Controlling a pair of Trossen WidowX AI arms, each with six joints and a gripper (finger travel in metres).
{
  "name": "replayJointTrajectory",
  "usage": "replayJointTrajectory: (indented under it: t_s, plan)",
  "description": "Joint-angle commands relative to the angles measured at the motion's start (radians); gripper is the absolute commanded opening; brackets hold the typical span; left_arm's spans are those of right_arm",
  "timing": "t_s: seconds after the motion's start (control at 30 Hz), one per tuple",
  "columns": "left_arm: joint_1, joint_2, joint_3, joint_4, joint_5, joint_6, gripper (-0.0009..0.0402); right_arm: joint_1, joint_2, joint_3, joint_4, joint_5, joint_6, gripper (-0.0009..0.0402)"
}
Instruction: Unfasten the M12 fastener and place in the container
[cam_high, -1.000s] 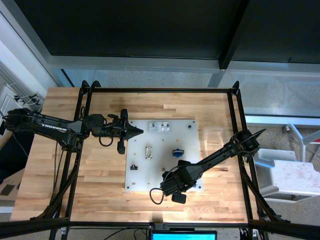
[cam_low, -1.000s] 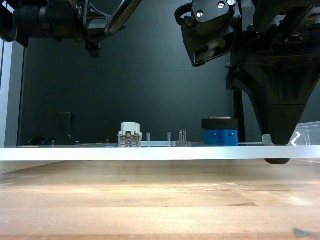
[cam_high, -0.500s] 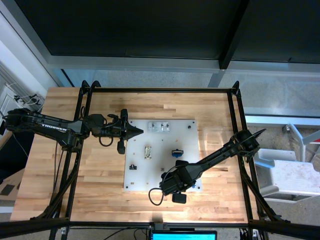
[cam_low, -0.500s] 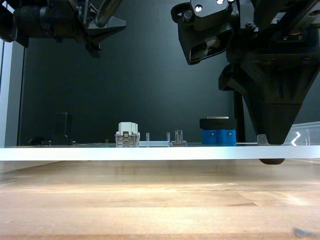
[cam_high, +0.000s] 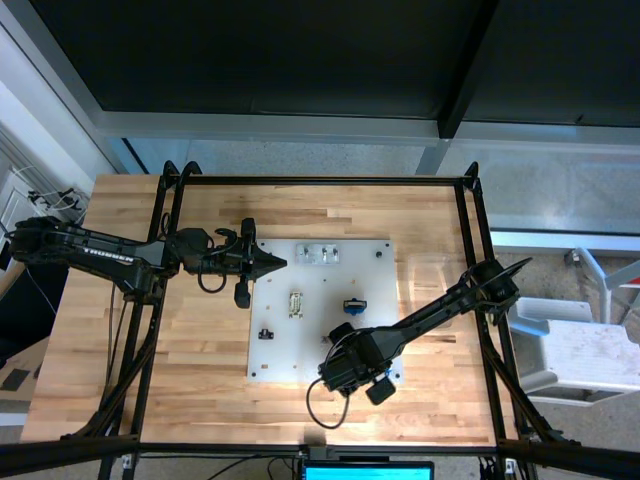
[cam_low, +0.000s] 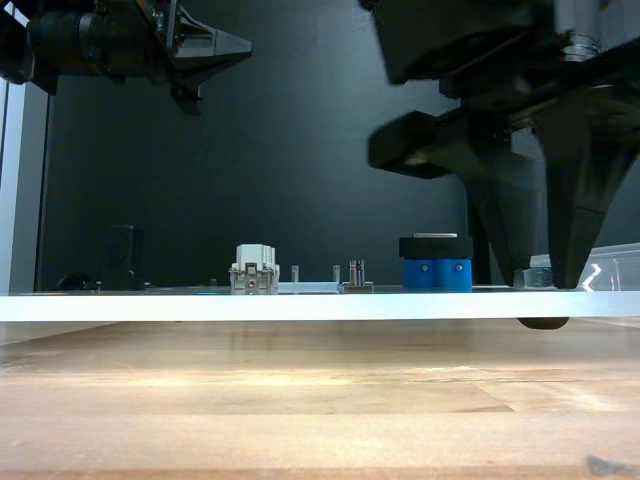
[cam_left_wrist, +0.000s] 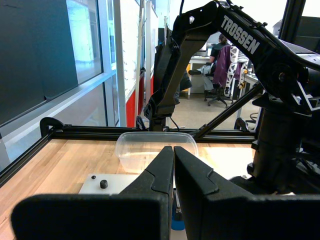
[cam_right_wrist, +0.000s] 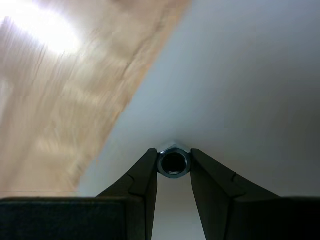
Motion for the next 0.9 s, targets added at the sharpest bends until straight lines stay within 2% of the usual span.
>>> replayJointTrajectory:
  t_s: [0.03, 0.13, 0.27, 0.37, 0.7, 0.9]
  plan:
    - [0.0, 0.0, 0.0, 0.0, 0.0, 0.0, 0.0, 0.001, 0.0, 0.001, -0.002, -0.003, -0.235, 0.0004]
    - [0.0, 0.0, 0.0, 0.0, 0.0, 0.0, 0.0, 0.001, 0.0, 0.001, -0.002, -0.003, -0.417, 0.0004]
    - [0.0, 0.0, 0.0, 0.0, 0.0, 0.0, 0.0, 0.001, 0.0, 0.001, -0.003, -0.003, -0.602, 0.0004]
    - [0.0, 0.0, 0.0, 0.0, 0.0, 0.0, 0.0, 0.001, 0.0, 0.001, -0.004, -0.003, -0.678, 0.0004]
    - [0.0, 0.0, 0.0, 0.0, 0.0, 0.0, 0.0, 0.001, 0.0, 0.001, -0.004, -0.003, -0.692, 0.0012]
    - [0.0, 0.0, 0.0, 0.0, 0.0, 0.0, 0.0, 0.001, 0.0, 0.001, -0.003, -0.003, -0.692, 0.0082]
